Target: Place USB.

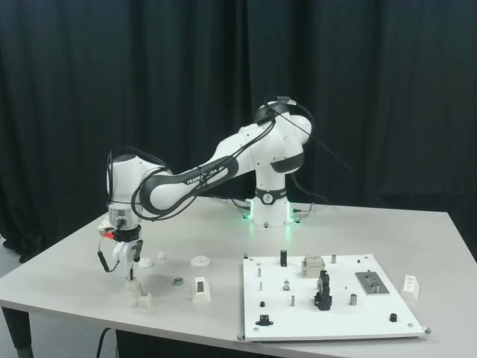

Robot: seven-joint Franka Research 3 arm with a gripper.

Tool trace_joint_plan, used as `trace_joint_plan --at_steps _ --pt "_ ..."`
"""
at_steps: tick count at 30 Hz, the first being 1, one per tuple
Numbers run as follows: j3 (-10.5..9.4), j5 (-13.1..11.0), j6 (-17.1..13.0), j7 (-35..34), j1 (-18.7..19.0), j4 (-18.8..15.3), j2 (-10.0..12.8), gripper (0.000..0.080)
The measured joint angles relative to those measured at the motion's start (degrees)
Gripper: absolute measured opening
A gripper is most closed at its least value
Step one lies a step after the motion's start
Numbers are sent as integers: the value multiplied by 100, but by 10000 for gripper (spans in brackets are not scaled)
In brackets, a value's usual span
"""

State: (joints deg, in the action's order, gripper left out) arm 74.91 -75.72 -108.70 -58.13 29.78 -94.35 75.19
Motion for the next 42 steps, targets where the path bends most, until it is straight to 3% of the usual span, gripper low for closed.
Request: trace_joint_plan --at_steps 19,21,26,27,42 --pt "-18 -39 -41 96 49 17 -53 173" --pt "-10 -39 -37 90 49 16 -65 692" --pt "58 -39 31 34 55 14 -68 692" --pt "77 -39 49 25 59 13 -69 777" --pt "409 -36 432 25 112 6 -69 799"
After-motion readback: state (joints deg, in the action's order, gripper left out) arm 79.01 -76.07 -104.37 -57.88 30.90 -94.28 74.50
